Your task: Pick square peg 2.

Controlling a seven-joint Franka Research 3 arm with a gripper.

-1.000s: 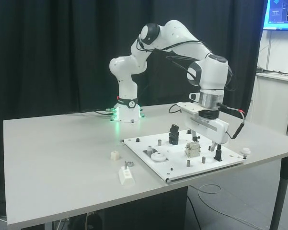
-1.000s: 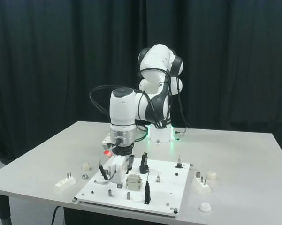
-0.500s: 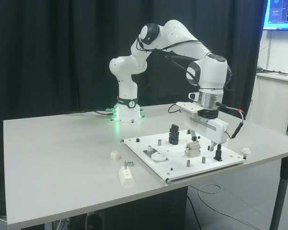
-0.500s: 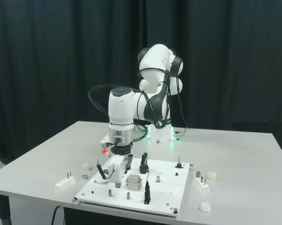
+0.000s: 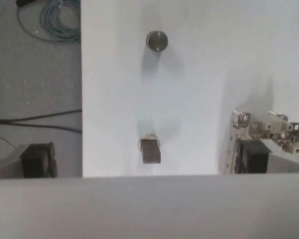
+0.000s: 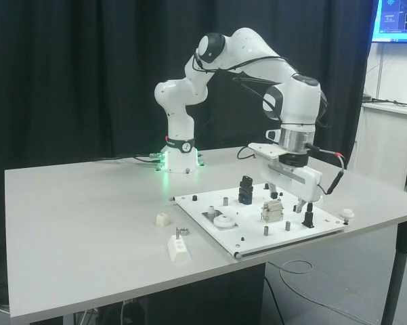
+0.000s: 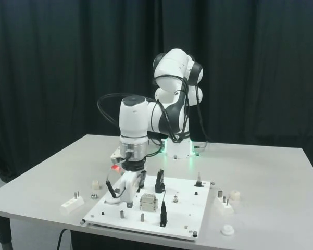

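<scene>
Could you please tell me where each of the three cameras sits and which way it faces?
Wrist view: on the arm's wrist, looking down at the white board, square peg and round peg; no fingertips show.
First room view: off one table corner, facing the whole arm and gripper.
Second room view: before the table, facing the arm's base.
Both room views share the board and connector block.

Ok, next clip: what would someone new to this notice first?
Probably the white arm, arched over from its base at the back of the grey table with its gripper hanging over the white board near the front edge. On that board, the black upright parts stand out among small pegs. In the wrist view a square peg stands directly below, with a round peg beyond it.
</scene>
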